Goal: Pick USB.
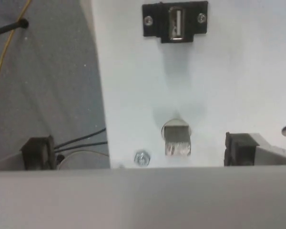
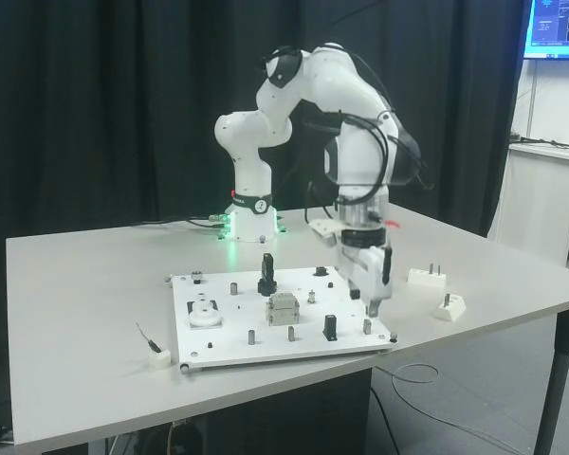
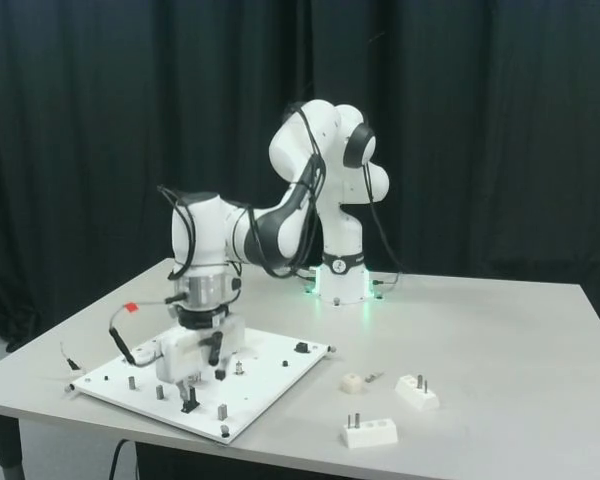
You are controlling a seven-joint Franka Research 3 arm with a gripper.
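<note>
The USB part (image 1: 175, 22) is a grey metal plug sitting in a black bracket screwed to the white board (image 1: 238, 81). In the first room view the black bracket (image 2: 330, 327) stands near the board's front edge. My gripper (image 1: 139, 151) hangs open just above the board's corner, short of the bracket, with nothing between its fingers. One black fingertip (image 1: 38, 152) is out over the grey table and the other is over the board. A short metal peg (image 1: 176, 139) stands between them. The room views show the gripper (image 2: 371, 301) (image 3: 200, 378) low over the board.
On the board (image 2: 228, 346) stand a tall black part (image 2: 265, 275), a grey block (image 2: 283, 309), a white round piece (image 2: 205, 314) and several pegs. White blocks (image 2: 427, 276) (image 2: 449, 307) lie on the table to the side. Black cables (image 1: 81, 140) run beside the board edge.
</note>
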